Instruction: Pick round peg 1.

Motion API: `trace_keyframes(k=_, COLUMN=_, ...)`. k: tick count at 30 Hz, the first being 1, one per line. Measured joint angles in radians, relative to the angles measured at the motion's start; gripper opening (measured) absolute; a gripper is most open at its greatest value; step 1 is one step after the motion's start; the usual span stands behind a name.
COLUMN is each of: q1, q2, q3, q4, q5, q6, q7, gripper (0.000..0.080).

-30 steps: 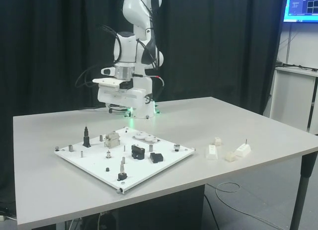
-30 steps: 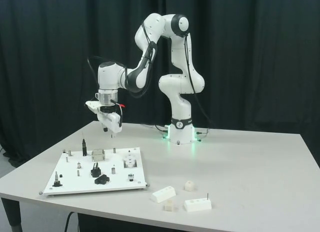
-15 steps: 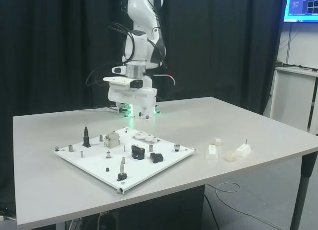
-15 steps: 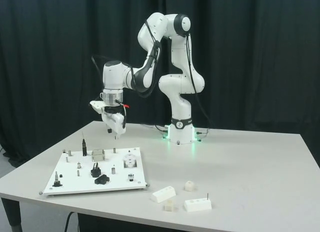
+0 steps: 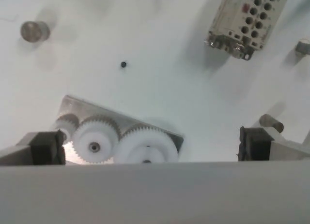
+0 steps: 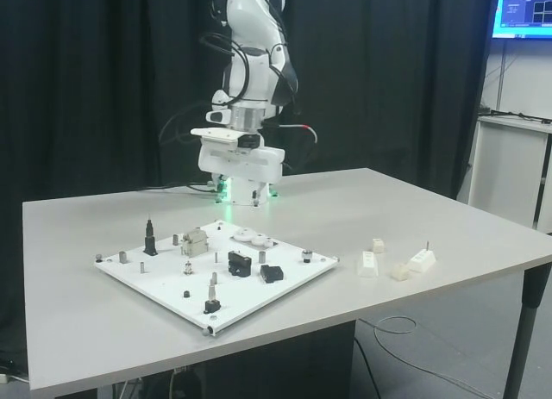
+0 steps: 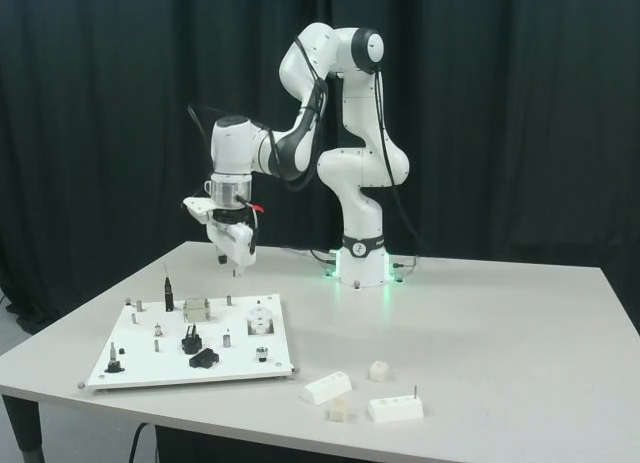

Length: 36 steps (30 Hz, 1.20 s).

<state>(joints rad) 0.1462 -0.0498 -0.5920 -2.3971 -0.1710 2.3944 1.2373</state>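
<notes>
Over the last second the arm has swung sideways toward its own base and risen a little. In the first room view the gripper (image 6: 242, 192) now hangs in front of the green-lit base, where a second ago it was further off to the side and lower. The white board (image 6: 289, 277) and the parts on it lie as they did, and so do the small white blocks (image 6: 368, 264) beside it on the grey table (image 6: 448, 214).

The wrist view looks straight down on the board. The two black pads (image 5: 47, 146) stand wide apart with nothing between them. Below the gripper (image 5: 150, 145) are meshed white gears (image 5: 94, 137) on a grey plate, and beyond them a grey connector block (image 5: 247, 18) with rows of pin holes.

A screen (image 6: 522, 9) in the corner of the first room view carries some writing — too small to read. No marking on the board's parts is legible.

Several short grey pegs stand on the board, and I cannot tell which is round peg 1. One round peg (image 5: 35, 31) is seen almost end-on — its long axis is upright, pointing at the camera. It stands alone on the bare white surface, well apart from the gears and untouched by the gripper.
</notes>
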Motion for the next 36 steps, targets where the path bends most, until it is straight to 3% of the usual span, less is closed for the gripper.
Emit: trace_keyframes(k=36, q1=0.000, q2=0.000, q3=0.055, q4=0.047, q5=-0.018, q6=-0.033, q7=0.087, gripper=0.0800)
